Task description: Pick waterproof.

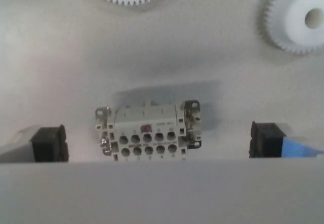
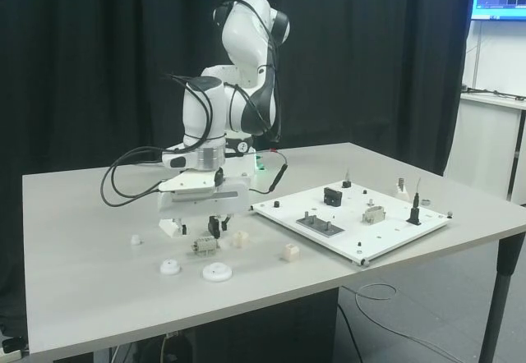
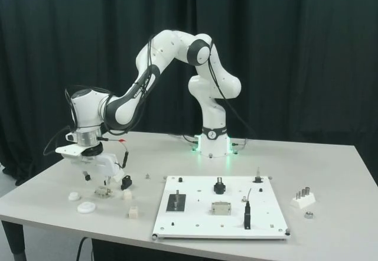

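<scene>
First room view, left to right. A small white cap (image 2: 135, 238) lies at the far left of the grey table (image 2: 74, 215); next come two white gears, the smaller (image 2: 170, 268) and the larger (image 2: 217, 273), near the front edge. Just beyond them sits the waterproof connector (image 2: 205, 246), the task's thing, on the bare tabletop directly beneath the gripper (image 2: 194, 222). To its right lie two small white blocks (image 2: 240, 237) (image 2: 290, 252), then the white assembly board (image 2: 353, 211) carrying black and grey fixtures.

Gripper state: in the wrist view the black fingertips (image 1: 49, 144) stand wide apart, one on either side of the connector (image 1: 149, 130), touching nothing; the jaws are open and empty.

Risks, as judged from this pose: the fingers flank the connector's short ends, where metal brackets and screws protrude, so closing there could catch a bracket unevenly and twist or tip the part. Too shallow a descent would let the pads pinch only the upper edge and lose it on lifting.

Appearance of the connector: a compact rectangular block, pale grey-white, with two rows of round contact sockets on its face, a small mark near the upper row, and metal mounting tabs at its corners.
</scene>
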{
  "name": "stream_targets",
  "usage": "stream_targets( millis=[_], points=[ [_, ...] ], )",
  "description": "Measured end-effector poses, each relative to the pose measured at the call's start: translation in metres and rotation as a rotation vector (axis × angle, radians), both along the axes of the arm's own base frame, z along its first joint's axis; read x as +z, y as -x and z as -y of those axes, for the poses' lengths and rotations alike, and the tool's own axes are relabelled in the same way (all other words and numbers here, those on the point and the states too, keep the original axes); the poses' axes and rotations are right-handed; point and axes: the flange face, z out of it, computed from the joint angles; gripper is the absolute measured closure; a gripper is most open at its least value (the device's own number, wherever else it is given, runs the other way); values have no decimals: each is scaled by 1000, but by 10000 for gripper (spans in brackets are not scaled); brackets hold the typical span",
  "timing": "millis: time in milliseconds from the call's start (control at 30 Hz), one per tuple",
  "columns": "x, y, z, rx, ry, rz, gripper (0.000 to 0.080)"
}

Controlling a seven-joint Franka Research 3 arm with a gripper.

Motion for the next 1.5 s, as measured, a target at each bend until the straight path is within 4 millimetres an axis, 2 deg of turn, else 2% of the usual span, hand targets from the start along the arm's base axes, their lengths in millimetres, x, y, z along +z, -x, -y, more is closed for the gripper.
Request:
stream_targets(
  millis=[1500],
  points=[
    [-42,17,-6,116,11,18,3]
  ],
)
